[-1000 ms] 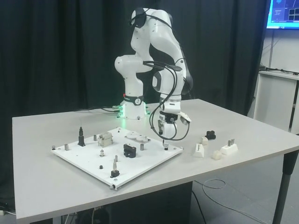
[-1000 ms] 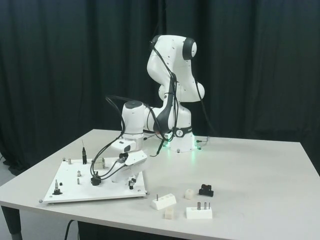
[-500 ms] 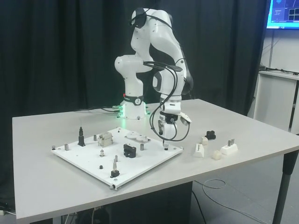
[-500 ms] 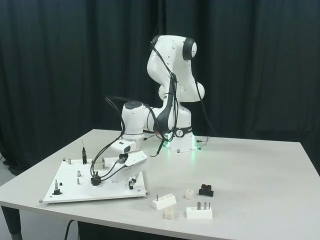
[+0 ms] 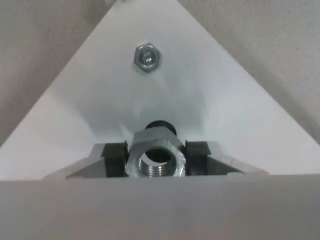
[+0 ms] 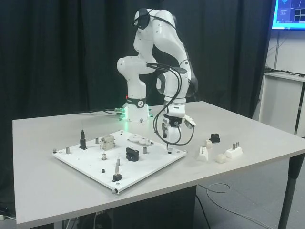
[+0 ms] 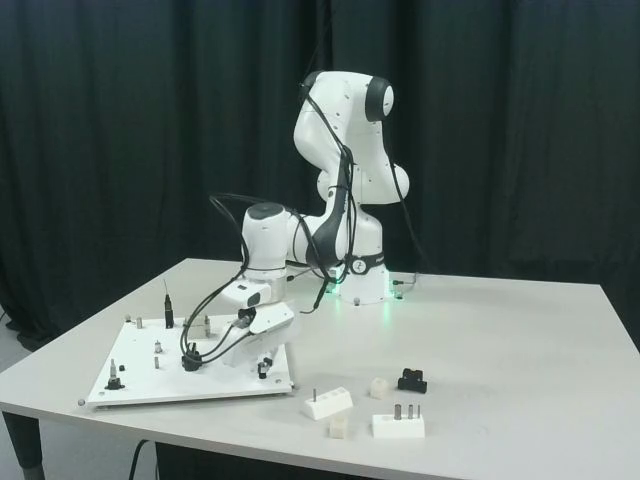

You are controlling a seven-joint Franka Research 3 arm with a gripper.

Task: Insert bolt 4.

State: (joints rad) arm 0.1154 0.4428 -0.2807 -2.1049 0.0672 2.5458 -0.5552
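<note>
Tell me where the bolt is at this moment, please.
In the wrist view the bolt sits between the jaws of the gripper, above a corner of the white board, near a hex nut.

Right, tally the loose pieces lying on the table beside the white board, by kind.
White blocks holding pins: 2
Small plain blocks: 2
Black piece: 1
Total: 5
</note>
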